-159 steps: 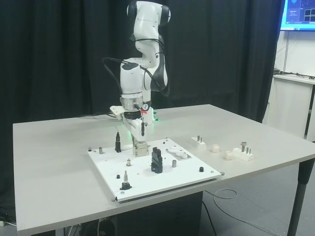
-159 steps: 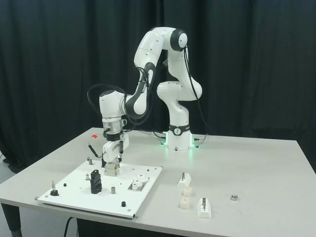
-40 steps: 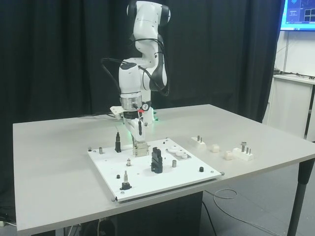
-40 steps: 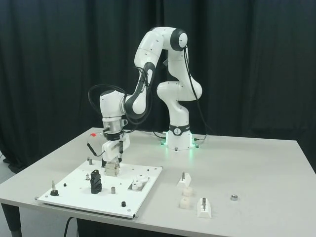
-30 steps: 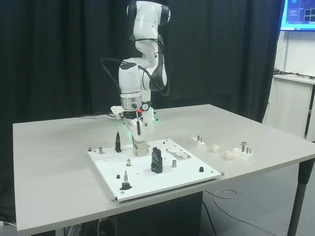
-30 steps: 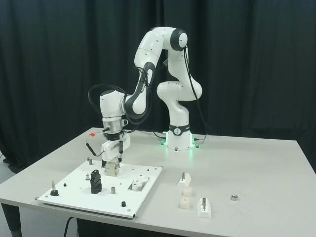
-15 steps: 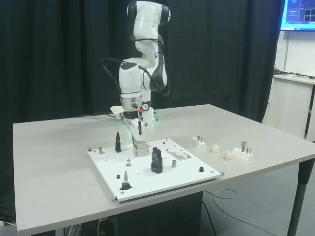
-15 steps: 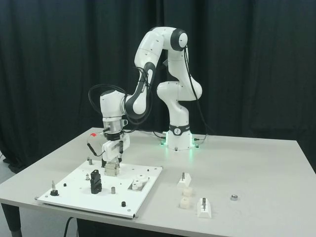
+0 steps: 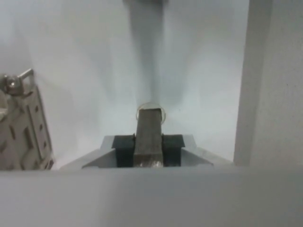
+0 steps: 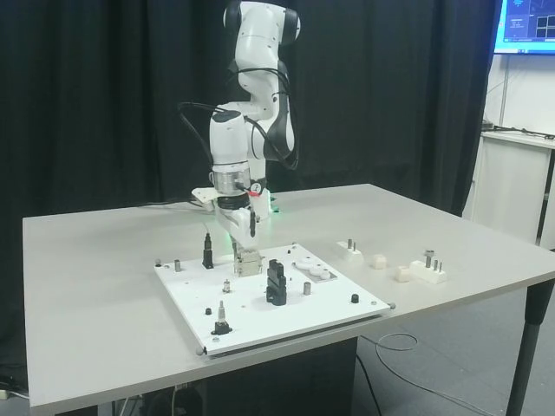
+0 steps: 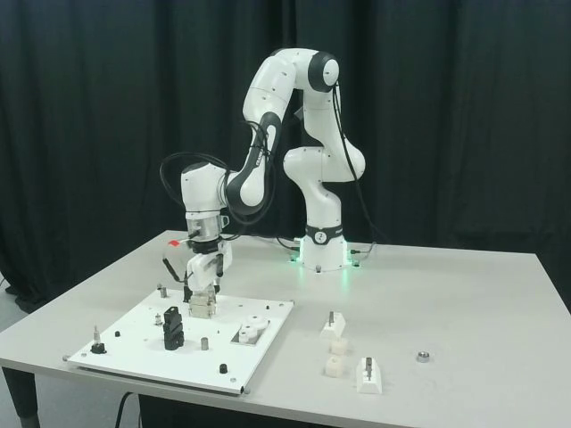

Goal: Insert square peg 3.

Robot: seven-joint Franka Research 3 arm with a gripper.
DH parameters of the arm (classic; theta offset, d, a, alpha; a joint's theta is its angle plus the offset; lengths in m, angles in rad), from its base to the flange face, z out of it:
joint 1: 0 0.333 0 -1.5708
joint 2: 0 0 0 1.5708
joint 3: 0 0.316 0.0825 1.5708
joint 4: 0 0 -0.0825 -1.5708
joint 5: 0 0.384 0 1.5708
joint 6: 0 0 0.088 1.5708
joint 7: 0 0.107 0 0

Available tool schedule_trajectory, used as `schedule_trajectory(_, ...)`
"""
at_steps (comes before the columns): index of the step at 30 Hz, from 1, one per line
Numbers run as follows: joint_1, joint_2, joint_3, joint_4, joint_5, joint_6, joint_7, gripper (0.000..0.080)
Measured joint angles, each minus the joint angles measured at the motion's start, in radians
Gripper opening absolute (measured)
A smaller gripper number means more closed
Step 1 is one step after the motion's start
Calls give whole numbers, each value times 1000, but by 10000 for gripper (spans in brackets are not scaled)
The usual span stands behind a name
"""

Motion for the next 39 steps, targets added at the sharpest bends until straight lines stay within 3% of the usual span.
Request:
schedule_trajectory(11,1,1,0,-4,0,6,-57,114)
schedule_trajectory(25,8,20,1,-7,38,31,-50,114)
schedule_trajectory(39,10,14,-2,-11,40,26,-7,114)
